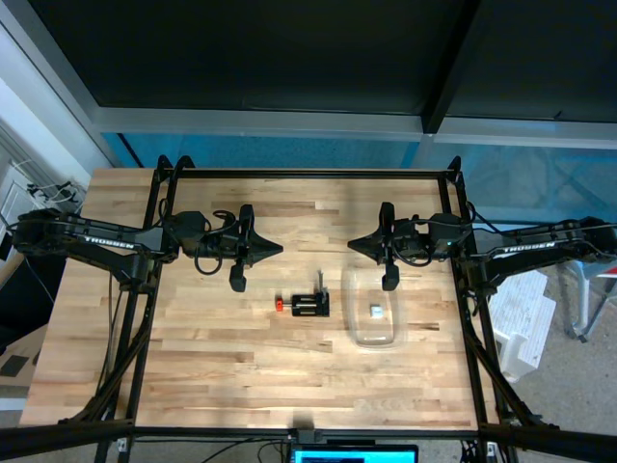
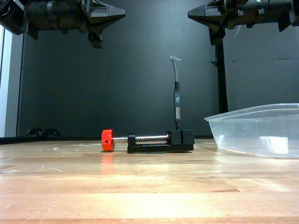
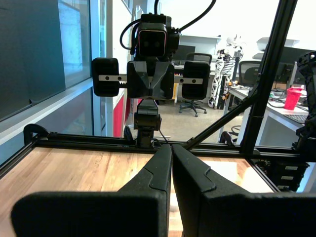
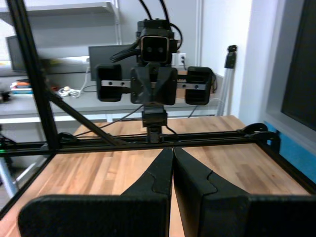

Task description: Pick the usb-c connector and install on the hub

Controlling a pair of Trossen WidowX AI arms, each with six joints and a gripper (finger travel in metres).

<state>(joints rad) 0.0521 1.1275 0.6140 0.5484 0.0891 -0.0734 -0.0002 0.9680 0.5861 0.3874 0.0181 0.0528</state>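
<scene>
The black usb-c connector (image 2: 177,105) stands upright on the tab held in the black vise (image 2: 161,140) with the red knob (image 2: 107,140), nothing holding it. Its grey braided cable (image 2: 175,70) rises straight up from it. My left gripper (image 3: 171,163) hangs high at the back left, shut and holding nothing. My right gripper (image 4: 173,165) hangs high at the back right, also shut with nothing between its fingers. In the high view the vise (image 1: 308,306) sits mid-table, with the left gripper (image 1: 237,280) and right gripper (image 1: 389,281) raised behind it, far from the connector.
A clear plastic tray (image 1: 373,333) lies right of the vise with a white block (image 1: 376,310) inside; the tray (image 2: 261,133) shows in the low view too. A black frame borders the wooden table (image 1: 193,357).
</scene>
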